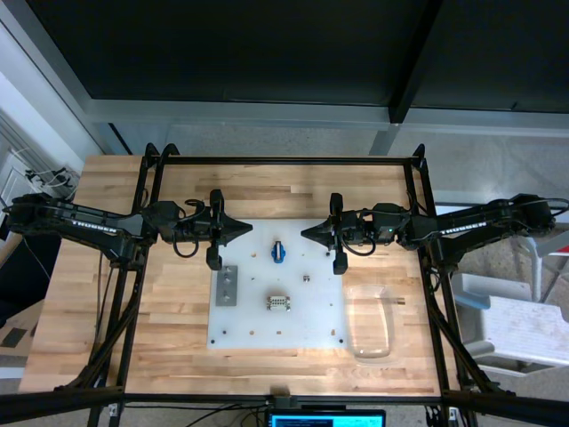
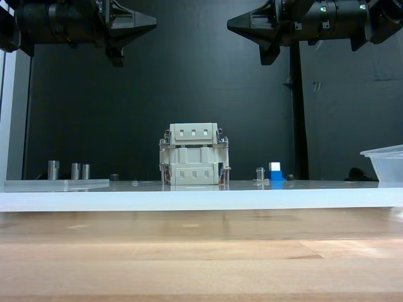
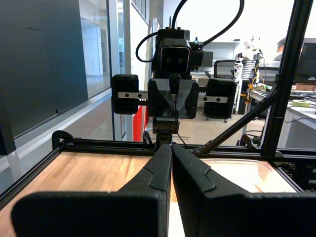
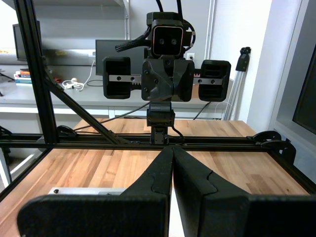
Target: Remove the HAN10-E connector and place it in the container
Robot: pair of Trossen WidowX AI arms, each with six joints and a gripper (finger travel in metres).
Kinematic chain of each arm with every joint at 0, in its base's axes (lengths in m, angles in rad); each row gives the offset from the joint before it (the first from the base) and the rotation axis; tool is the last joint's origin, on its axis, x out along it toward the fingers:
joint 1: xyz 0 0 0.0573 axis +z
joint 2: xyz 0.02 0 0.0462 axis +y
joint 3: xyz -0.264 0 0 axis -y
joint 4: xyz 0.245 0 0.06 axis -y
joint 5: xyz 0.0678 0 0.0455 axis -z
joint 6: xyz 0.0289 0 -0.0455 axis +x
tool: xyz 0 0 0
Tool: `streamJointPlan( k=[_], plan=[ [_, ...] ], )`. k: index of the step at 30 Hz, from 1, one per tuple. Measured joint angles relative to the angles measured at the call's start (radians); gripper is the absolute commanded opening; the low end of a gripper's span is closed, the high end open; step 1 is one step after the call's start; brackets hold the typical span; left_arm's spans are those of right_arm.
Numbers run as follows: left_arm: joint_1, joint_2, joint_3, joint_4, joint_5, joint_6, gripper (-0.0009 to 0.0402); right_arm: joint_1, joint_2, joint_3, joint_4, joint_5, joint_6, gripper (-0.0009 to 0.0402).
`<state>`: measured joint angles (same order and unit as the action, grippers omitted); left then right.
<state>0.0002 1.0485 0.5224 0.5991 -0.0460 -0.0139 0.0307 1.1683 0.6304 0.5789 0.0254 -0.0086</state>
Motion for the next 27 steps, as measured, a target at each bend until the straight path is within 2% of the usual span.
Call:
streamJointPlan(
  k=[9, 14, 27],
  plan=[
    [0.000, 0.000, 0.000, 0.000, 0.000, 0.000, 0.0000, 0.000, 0.000, 0.000, 0.000, 0.000, 0.001, 0.0000],
    [0.000, 0.000, 0.000, 0.000, 0.000, 0.000, 0.0000, 0.000, 0.000, 0.008, -0.016, 0.000, 0.067, 0.0000],
    [0.000, 0.000, 0.000, 0.000, 0.000, 0.000, 0.0000, 0.004, 0.000, 0.262, -0.575, -0.002, 0.071, 0.0000]
  ],
)
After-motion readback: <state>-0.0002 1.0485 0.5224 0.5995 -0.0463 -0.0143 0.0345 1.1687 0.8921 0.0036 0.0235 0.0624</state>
